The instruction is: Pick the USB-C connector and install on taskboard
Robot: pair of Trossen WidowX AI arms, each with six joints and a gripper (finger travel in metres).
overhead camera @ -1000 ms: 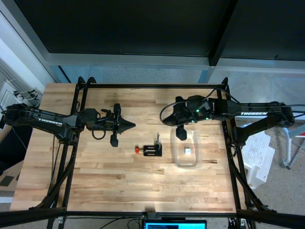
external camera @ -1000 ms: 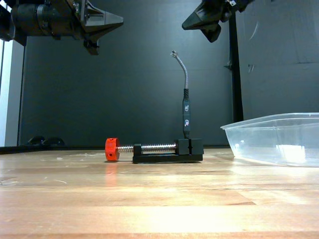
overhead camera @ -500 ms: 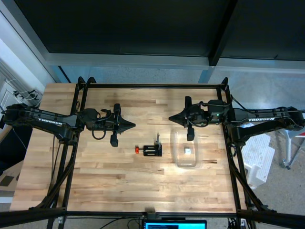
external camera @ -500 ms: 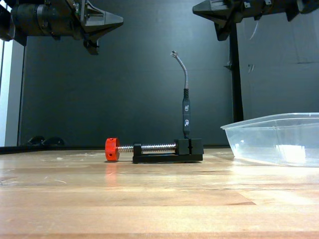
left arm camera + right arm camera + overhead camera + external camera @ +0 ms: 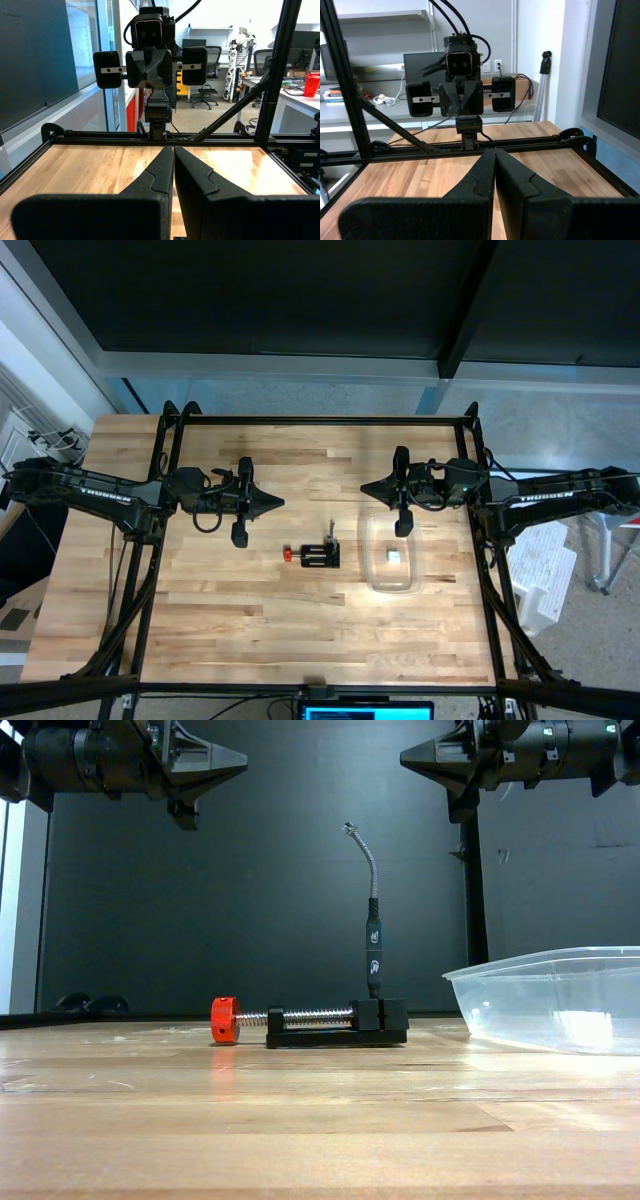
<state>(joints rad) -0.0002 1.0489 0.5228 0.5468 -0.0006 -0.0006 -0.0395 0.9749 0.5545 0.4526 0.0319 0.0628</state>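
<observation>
The black connector (image 5: 373, 952) stands upright on the black vise (image 5: 336, 1023) with its red knob (image 5: 225, 1019), nothing holding it. Its grey braided cable (image 5: 366, 860) curves up from it. In the high view the vise (image 5: 319, 556) sits mid-table. My right gripper (image 5: 495, 152) is shut and empty, held high above the table (image 5: 403, 758), level and pointing left, near the tray's far end (image 5: 362, 488). My left gripper (image 5: 173, 149) is shut with nothing in it, parked high at the left (image 5: 245, 762), facing right (image 5: 283, 503).
A clear tray (image 5: 556, 998) stands right of the vise, holding a white block (image 5: 394, 556). Black frame rails (image 5: 320, 421) border the wooden table. Each wrist view shows the other arm across the table.
My right arm has swung up and back to the right, away from the vise, levelling out to face left. The connector stays standing on the vise. The left arm has not moved.
</observation>
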